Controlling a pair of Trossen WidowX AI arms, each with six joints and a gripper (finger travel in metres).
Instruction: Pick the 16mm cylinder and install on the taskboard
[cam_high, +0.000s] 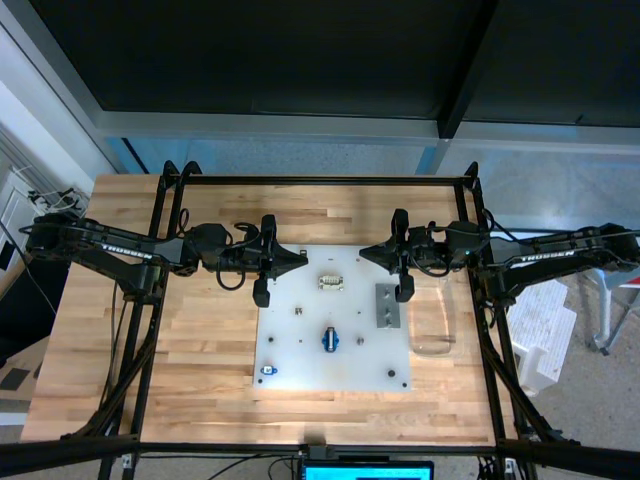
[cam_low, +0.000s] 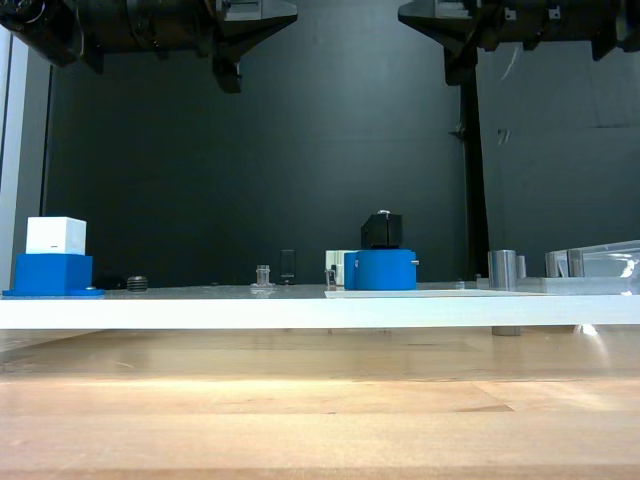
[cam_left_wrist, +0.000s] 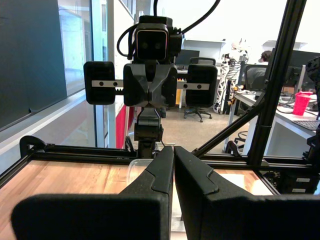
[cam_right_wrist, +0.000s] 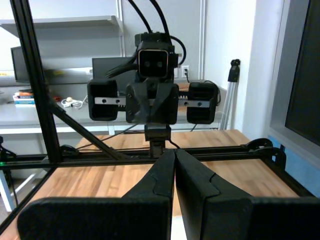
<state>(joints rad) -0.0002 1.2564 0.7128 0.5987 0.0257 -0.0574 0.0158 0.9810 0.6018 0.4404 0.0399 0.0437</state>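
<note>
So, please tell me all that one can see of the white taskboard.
The taskboard is a flat white square, plastic-looking, lying level on the wooden table. It carries a grey metal block, a beige connector, blue fittings and small holes. The left tool and right tool, both shut, hang above its far edge without touching it.

Grey 16mm cylinder (cam_high: 360, 340) stands upright on flat white taskboard (cam_high: 300, 352).

Too small to pick out: the cylinder. Cropped overhead by low view's upper edge: left gripper (cam_low: 288, 14), right gripper (cam_low: 405, 12).
</note>
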